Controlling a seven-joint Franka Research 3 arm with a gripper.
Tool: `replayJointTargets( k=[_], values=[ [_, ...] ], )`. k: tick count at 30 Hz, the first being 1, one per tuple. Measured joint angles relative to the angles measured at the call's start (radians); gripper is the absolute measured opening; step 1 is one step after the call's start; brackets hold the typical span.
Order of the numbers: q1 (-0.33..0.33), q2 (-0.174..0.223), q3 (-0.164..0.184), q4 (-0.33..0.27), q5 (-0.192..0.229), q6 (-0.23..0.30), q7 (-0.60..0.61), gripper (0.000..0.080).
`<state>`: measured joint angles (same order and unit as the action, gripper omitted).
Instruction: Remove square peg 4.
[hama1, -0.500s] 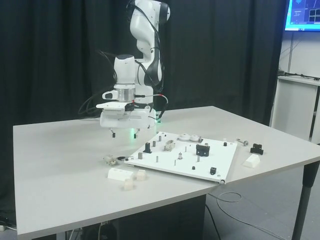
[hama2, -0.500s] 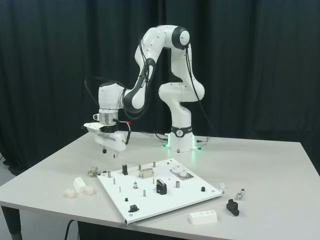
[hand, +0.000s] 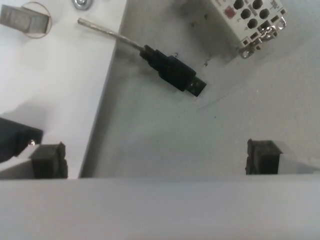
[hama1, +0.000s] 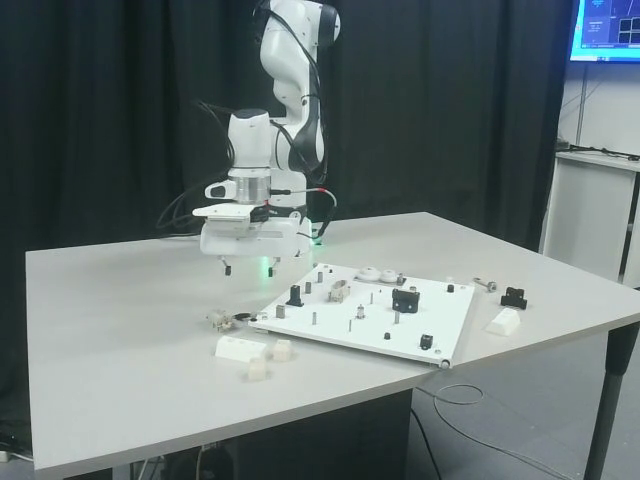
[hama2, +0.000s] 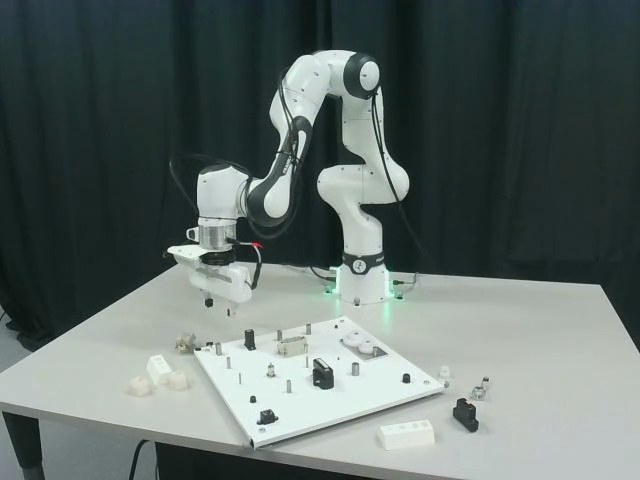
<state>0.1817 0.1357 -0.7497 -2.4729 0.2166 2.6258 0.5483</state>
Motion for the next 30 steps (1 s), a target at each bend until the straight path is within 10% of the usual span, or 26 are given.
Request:
replayJointTargets(
  k=[30],
  values=[
    [0.0,0.0,0.009,0.011,0.025,0.0,0.0,0.08]
  ],
)
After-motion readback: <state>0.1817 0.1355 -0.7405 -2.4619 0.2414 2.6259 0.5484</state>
